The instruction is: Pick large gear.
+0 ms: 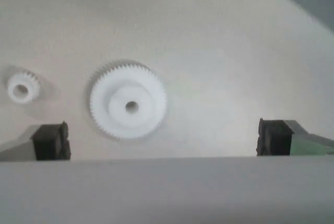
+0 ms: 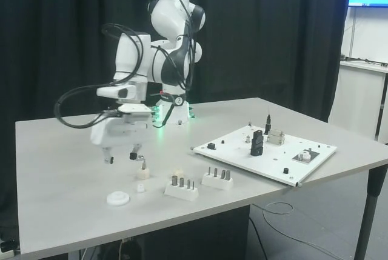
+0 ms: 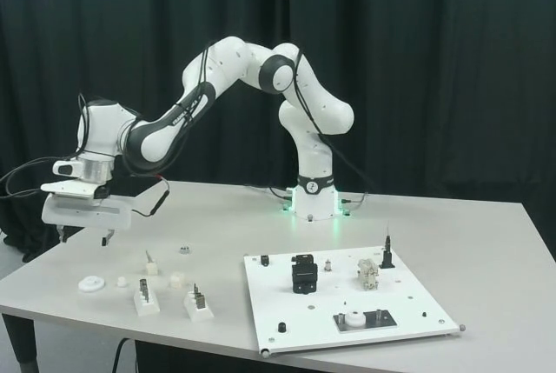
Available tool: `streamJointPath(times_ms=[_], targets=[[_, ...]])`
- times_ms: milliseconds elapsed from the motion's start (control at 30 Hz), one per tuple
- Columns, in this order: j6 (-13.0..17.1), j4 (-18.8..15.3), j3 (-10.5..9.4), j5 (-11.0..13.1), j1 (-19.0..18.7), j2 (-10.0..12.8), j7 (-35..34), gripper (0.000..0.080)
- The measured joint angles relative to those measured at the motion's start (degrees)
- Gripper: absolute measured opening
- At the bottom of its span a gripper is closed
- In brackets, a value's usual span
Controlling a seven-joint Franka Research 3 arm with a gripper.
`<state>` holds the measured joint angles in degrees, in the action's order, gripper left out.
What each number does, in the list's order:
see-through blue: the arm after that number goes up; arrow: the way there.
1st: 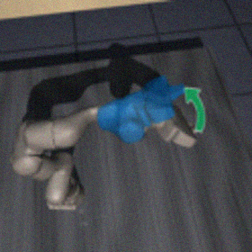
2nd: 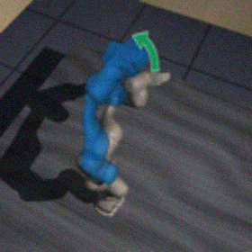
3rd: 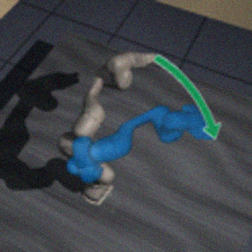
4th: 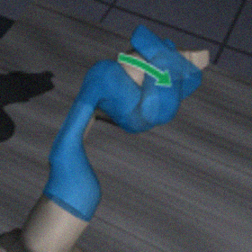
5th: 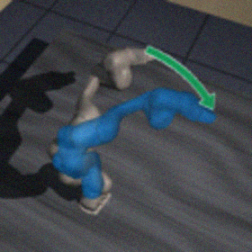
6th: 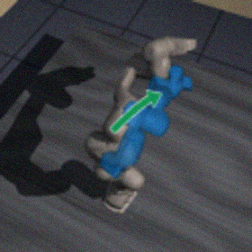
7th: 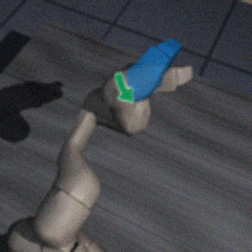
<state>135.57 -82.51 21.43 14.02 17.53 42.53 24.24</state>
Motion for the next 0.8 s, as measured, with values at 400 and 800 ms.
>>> streamJointPath(times_ms=[400,800], targets=[[-1.79,2.52,0.19,1.81,0.79,2.68,-10.61,0.0800],[-3.72,9.95,0.18,6.45,2.22,9.49,-7.27,0.0800]])
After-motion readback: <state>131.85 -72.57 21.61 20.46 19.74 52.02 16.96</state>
